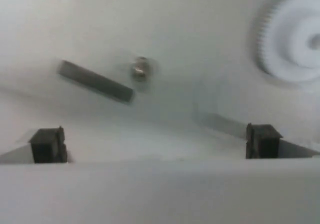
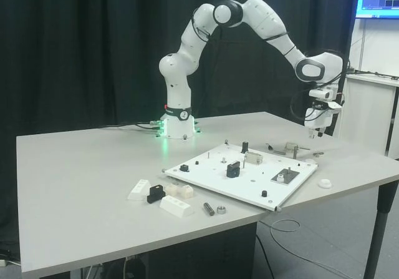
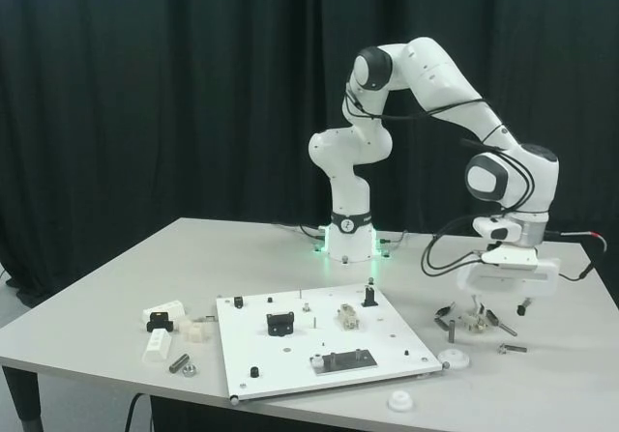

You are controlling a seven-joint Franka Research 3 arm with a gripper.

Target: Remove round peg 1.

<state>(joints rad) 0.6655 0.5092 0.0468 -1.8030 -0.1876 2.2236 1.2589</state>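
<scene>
Tool [image 1: 155,144] spread wide and empty, hovering low over the worktop [image 2: 75,166] beside the white board [image 3: 387,340], with a grey peg [image 1: 95,81] lying flat ahead, long axis slanted across the finger line.

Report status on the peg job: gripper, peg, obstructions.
Gripper open, empty, hanging over loose parts off the board. One dark peg lies flat below it, beside a white gear. Nothing between fingers and peg.
</scene>
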